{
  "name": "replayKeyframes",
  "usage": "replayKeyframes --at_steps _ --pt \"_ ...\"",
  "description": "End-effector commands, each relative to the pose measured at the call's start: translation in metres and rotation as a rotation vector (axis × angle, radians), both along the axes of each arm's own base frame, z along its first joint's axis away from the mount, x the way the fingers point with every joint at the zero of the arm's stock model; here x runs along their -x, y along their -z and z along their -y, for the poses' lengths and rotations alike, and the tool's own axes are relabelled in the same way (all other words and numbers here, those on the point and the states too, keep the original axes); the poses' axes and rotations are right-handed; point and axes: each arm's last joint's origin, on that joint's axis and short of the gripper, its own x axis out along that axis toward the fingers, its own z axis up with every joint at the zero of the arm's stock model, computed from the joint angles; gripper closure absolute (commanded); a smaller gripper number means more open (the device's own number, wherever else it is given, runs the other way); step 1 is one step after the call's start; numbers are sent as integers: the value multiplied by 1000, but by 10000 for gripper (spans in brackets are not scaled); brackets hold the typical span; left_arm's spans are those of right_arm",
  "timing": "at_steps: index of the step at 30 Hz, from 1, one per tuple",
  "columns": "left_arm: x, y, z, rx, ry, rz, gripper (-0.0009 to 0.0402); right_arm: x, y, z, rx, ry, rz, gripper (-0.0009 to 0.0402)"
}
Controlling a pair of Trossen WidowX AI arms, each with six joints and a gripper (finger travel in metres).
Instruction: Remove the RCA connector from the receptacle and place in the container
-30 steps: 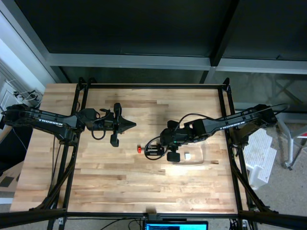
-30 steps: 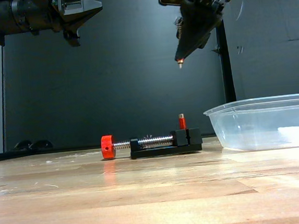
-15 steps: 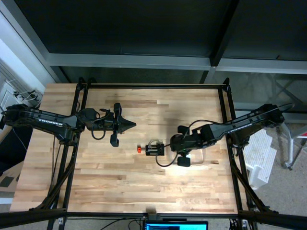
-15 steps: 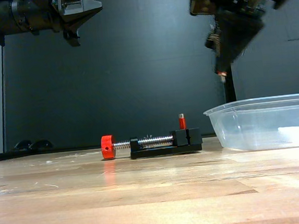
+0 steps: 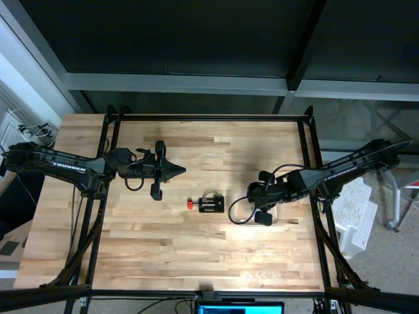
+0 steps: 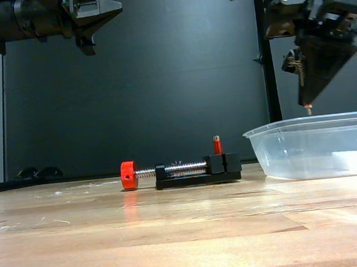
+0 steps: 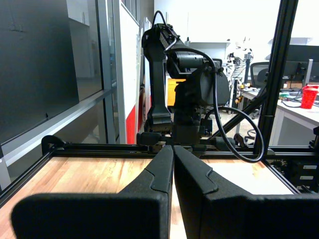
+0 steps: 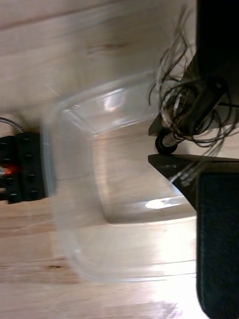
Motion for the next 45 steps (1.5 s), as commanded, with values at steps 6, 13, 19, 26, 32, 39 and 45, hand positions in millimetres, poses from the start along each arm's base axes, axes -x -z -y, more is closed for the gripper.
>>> replayKeyframes --at_steps 6,13,19,26,32,39,45 --pt "0 0 0 0 0 0 393 10 12 -2 9 -7 -57 391" --pt "0 0 0 0 0 0 393 15 17 -1 19 14 -102 361" --pt "0 0 0 0 0 0 393 16 18 -1 16 30 -103 314" --pt "0 0 0 0 0 0 393 16 18 -1 16 31 -103 283" --pt "0 0 0 0 0 0 393 16 18 -1 15 31 -102 282" --pt "0 0 0 0 0 0 393 16 18 -1 13 27 -98 281" --pt "0 0 0 0 0 0 393 10 3 0 4 -70 -66 302"
